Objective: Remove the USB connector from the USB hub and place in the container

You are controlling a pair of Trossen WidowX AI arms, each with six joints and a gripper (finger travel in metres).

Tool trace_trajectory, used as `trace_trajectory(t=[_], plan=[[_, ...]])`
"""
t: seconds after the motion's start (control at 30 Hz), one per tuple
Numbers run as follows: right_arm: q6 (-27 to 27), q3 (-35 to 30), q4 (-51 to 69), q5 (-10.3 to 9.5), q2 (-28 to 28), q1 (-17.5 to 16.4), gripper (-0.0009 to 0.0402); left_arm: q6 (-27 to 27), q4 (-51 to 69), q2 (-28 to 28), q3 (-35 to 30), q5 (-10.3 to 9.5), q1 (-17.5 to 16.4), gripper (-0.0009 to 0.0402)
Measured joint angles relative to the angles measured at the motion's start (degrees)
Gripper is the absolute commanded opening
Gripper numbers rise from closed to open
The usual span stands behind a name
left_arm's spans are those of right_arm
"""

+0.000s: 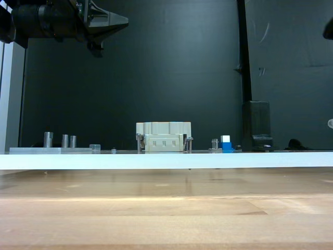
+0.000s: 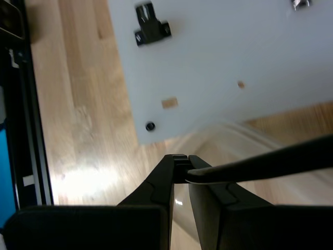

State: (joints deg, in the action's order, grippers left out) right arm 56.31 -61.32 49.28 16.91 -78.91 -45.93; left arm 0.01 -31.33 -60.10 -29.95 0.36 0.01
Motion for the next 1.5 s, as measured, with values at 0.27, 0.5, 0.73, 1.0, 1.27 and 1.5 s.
trace_trajectory(t=[0.27, 0.5, 0.73, 1.0, 1.27, 1.5], plan=[[6.93, 3.74, 1.16, 0.22, 3.23, -2.89, 0.0, 0.0, 0.0, 0.0, 0.0, 0.0, 0.0, 0.0001], [15.74, 7.93, 1.29, -0.02, 5.97, -5.31, 0.0, 0.0, 0.0, 0.0, 0.02, 0.0, 0.0, 0.0001], [23.47, 11.02, 1.73, -0.5, 7.45, -6.8, 0.0, -0.02, 0.0, 0.0, 0.02, 0.0, 0.0, 0.0001], [27.82, 12.85, 2.12, -1.92, 8.17, -7.32, 0.0, -0.02, 0.0, 0.0, 0.0, 0.0, 0.0, 0.0001], [28.72, 12.9, 2.08, -2.03, 8.17, -7.37, 0.0006, 0.0, 0.0, 0.0, 0.0, 0.0, 0.0, 0.0001], [28.76, 12.9, 2.12, -3.23, 8.17, -7.37, 0.0054, 0.0, 0.0, 0.0, 0.0, 0.0, 0.0, 0.0001]])
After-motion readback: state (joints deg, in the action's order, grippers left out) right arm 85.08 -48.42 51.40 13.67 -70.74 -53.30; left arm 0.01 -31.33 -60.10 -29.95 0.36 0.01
